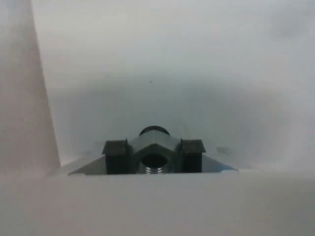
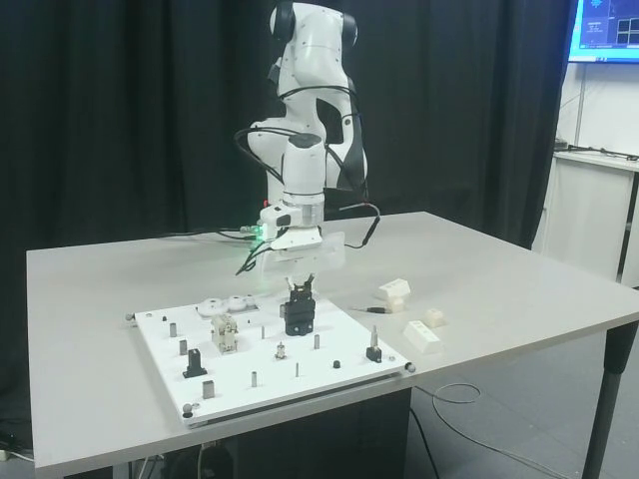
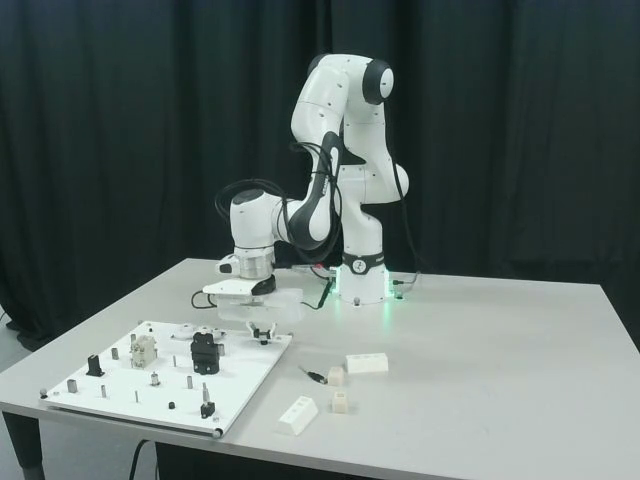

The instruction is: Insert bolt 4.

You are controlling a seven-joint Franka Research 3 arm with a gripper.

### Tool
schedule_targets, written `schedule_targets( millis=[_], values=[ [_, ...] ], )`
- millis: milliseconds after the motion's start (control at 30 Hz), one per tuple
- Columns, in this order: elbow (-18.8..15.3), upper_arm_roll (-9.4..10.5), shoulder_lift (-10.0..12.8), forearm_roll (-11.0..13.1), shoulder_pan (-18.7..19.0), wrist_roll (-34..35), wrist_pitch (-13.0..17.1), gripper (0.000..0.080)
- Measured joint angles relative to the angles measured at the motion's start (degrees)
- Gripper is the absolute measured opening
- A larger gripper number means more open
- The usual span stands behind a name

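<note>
Gripper (image 1: 154,153) fingers pinched a bolt (image 1: 154,131) between them as I watched; it hovered at the white board's (image 2: 300,384) twelve o'clock edge, above the black block (image 2: 299,315).

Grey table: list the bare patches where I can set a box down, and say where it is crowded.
The grey table is bare across the side beyond the white blocks, away from the white board. Another bare strip runs between the board's far edge and the table's back edge. It is crowded on the board, studded with small fixtures under the gripper, and around the blocks.
</note>
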Motion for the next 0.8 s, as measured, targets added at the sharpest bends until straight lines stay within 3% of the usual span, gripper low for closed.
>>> schedule_targets(
  millis=[233,467,800],
  values=[
    [0.1,0.0,0.0,-0.2,0.1,8.7,0.0,0.0225],
    [0.1,-0.01,0.1,-0.1,0.1,22.4,0.0,0.0225],
    [0.1,-0.02,0.1,0.0,0.0,34.0,0.0,0.0225]
  ],
)
